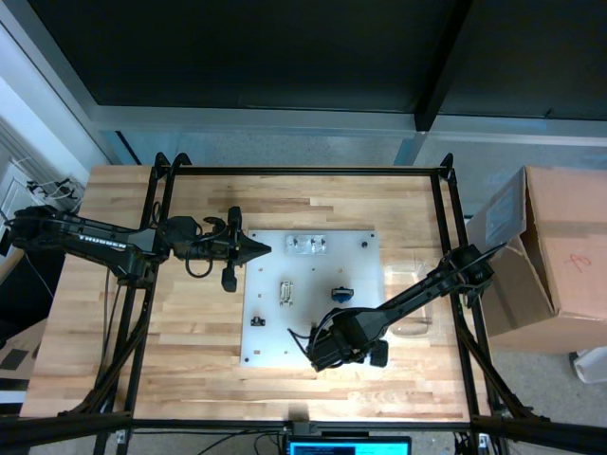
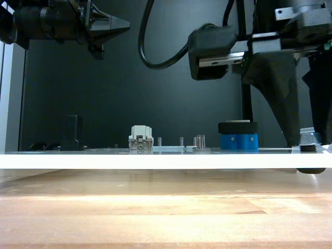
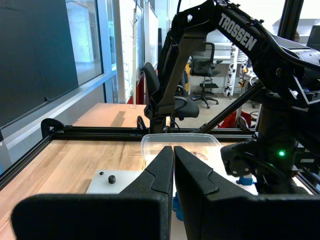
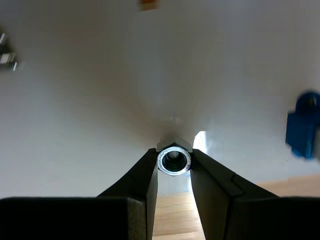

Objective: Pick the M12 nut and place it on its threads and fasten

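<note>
Where the right arm (image 1: 417,289) slopes in from the right edge of the table (image 1: 190,322), we record it bent low over the near edge of the white board (image 1: 270,284), with its wrist turned down so that the right gripper (image 4: 173,152) points at the board. Its fingers stand narrow, clamped on either side of the nut (image 4: 174,161), whose bore faces the wrist camera. From table height we see the nut resting on top of its stud (image 2: 309,148), with black ribs showing beneath it: on, but not run down.

Left arm (image 1: 90,237): stretched level from the left edge and held high above the table. The left gripper (image 3: 173,148) hangs over the board's left edge, fingers pressed together to a point, holding nothing.

We count:
- arms, two
- grippers, two
- nut, one
- stud, one
- board, one
- clear tray (image 3: 180,138), one, just beside the board's right edge
- blue part (image 2: 238,142), one, on the board
- cardboard box (image 1: 545,256), one, beyond the table's right side
</note>
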Robot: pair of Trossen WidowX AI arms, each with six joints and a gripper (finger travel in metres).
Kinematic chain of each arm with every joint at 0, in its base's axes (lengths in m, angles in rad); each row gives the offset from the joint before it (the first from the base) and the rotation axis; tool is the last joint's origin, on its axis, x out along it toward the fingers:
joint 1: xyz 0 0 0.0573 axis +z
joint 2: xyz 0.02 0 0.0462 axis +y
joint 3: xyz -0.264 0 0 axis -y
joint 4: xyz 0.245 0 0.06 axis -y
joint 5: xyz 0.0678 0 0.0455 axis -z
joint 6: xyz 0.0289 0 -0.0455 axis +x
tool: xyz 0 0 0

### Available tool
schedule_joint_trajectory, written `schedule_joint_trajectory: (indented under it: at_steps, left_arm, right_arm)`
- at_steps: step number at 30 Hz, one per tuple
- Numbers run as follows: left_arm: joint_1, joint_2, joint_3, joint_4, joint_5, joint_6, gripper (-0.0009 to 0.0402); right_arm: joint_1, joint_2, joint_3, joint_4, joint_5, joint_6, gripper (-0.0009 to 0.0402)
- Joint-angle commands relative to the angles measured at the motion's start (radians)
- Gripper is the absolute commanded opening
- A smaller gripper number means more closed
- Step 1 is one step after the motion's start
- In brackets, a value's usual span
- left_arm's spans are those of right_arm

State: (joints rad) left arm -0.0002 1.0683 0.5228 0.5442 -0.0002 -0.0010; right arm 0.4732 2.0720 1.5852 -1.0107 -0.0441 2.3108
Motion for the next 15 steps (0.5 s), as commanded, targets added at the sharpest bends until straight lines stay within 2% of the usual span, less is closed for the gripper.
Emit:
schedule_joint_trajectory:
  at_steps: [1, 15]
  left_arm:
    - [0.000, 0.000, 0.000, 0.000, 0.000, 0.000, 0.0000]
    - [0.000, 0.000, 0.000, 0.000, 0.000, 0.000, 0.0000]
  right_arm:
    - [0.003, 0.000, 0.000, 0.002, 0.000, 0.164, 0.0000]
    - [0.012, 0.000, 0.000, 0.011, -0.001, 0.787, 0.0000]
